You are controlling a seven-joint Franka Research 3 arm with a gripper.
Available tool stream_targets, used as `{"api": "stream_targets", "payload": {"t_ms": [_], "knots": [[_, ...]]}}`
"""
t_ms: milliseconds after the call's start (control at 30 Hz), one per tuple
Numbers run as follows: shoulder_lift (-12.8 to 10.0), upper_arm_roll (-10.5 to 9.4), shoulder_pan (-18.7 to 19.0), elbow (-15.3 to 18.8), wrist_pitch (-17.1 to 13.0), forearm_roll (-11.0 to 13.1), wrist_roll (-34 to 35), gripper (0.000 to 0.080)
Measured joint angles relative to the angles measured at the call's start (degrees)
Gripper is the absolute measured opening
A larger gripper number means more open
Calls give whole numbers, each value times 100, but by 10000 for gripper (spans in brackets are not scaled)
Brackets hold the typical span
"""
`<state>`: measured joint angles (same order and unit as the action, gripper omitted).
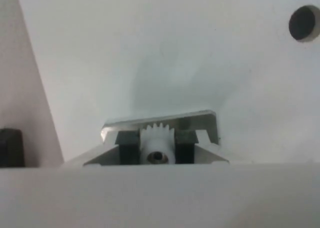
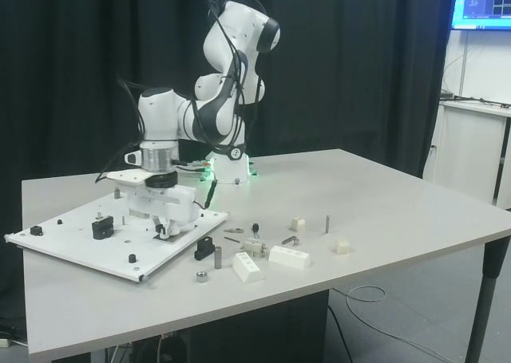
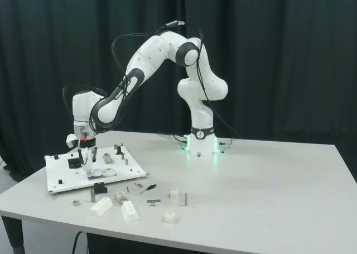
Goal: Remove small gear.
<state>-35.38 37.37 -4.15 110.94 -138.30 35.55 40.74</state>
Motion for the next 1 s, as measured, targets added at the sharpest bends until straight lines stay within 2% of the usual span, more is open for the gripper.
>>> {"api": "stream_targets", "payload": {"t_ms": [200, 300, 533, 800, 1000], "knots": [[2, 0, 3, 0, 3, 0, -773, 138], [2, 0, -1, 1, 4, 16, -715, 138], [3, 4, -4, 4, 4, 44, -52, 138], [4, 4, 1, 4, 4, 33, -548, 138], [4, 5, -3, 5, 4, 54, -351, 138]]}}
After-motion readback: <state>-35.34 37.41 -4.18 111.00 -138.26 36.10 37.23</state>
